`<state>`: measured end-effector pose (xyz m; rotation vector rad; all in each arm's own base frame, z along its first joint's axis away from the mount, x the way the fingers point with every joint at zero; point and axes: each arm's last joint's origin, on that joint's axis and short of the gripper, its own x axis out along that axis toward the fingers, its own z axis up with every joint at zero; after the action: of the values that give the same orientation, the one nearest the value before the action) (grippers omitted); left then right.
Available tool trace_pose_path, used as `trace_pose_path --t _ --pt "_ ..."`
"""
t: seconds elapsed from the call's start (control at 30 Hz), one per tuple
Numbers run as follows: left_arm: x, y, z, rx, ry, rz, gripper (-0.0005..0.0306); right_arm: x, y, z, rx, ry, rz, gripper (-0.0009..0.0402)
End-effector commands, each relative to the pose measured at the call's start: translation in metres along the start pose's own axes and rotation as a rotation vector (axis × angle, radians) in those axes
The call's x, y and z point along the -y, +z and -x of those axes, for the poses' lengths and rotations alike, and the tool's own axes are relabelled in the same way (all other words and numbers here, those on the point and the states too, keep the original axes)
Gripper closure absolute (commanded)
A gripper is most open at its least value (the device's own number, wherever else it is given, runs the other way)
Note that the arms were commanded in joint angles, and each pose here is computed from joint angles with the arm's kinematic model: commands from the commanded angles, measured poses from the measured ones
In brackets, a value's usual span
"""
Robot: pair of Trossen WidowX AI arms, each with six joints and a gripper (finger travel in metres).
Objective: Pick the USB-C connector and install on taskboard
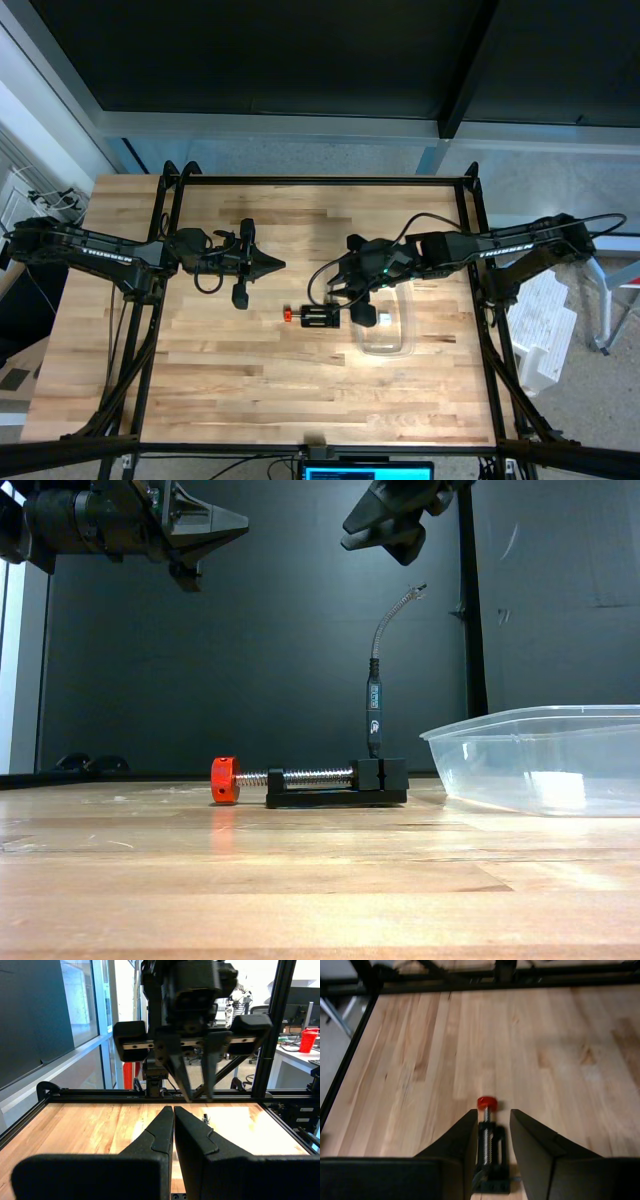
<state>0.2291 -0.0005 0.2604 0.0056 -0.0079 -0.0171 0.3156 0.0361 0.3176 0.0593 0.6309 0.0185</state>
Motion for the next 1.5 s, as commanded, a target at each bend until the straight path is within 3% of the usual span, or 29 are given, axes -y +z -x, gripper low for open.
trace_pose_path --t 0.03,0.23,0.57,0.77,0.87,1.03,1.2,1.5 --pt "0.000 0.000 0.000 0.000 0.000 0.000 0.0300 0.007 -0.005 0.005 0.083 -0.006 -0.014 0.0338" --pt "0.000 0.000 0.000 0.000 0.000 0.000 0.0300 0.019 -0.015 0.014 0.219 -0.022 -0.025 0.0397" --pt "0.000 0.000 0.000 0.000 0.000 0.000 0.0300 0.028 -0.033 0.024 0.393 -0.030 -0.033 0.0394" --pt "0.000 0.000 0.000 0.000 0.000 0.000 0.0300 0.033 -0.046 0.032 0.507 -0.057 -0.036 0.0393" --pt "0.000 0.000 0.000 0.000 0.000 0.000 0.0300 0.035 -0.052 0.036 0.555 -0.057 -0.024 0.0393" --pt "0.000 0.000 0.000 0.000 0.000 0.000 0.0300 0.035 -0.066 0.043 0.621 -0.031 -0.018 0.0393" --pt "0.000 0.000 0.000 0.000 0.000 0.000 0.0300 0.036 -0.077 0.045 0.627 -0.035 -0.025 0.0393" --pt "0.000 0.000 0.000 0.000 0.000 0.000 0.0300 0.036 -0.082 0.043 0.635 -0.037 -0.020 0.0393"
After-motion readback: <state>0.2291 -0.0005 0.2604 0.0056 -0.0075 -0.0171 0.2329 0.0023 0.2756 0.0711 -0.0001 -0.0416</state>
